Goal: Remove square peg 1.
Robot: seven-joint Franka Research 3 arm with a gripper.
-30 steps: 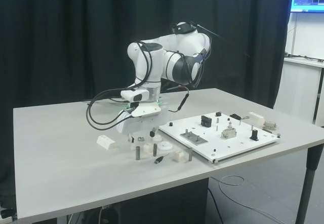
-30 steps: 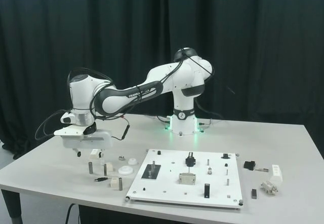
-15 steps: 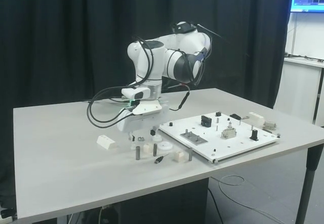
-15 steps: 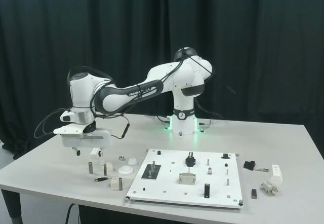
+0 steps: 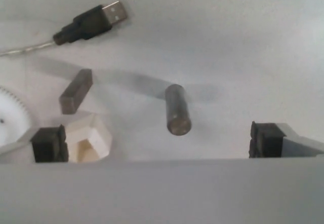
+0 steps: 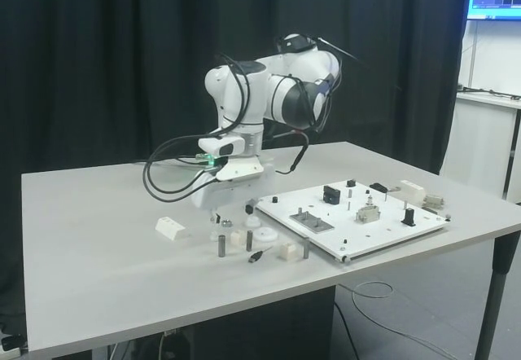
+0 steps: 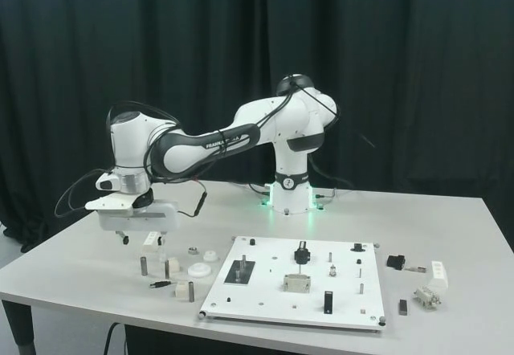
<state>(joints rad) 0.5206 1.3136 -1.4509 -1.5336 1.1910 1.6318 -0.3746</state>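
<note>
- We take the white board on the grey table as our landmark.
- The gripper hangs above the table just off the board's short edge, the one far from the loose connectors. It is over a cluster of small parts, not over the board itself.
- Its two black fingertips stand wide apart and we see nothing between them, so the gripper holds nothing.
- Square peg 1 is off the board. It stands on the table in that same cluster beside the board, close to one fingertip and touched by neither.
- A round peg stands near the square peg in the cluster, under the gap between the fingertips and clear of both.
- A white block sits just beside the square peg, partly hidden behind one fingertip.
- A black USB plug on a thin cable lies on the table in the cluster, a little apart from both pegs.
- A white gear shows only in part, near the white block.
- The white arm reaches from its base behind the board out over the cluster.
</note>
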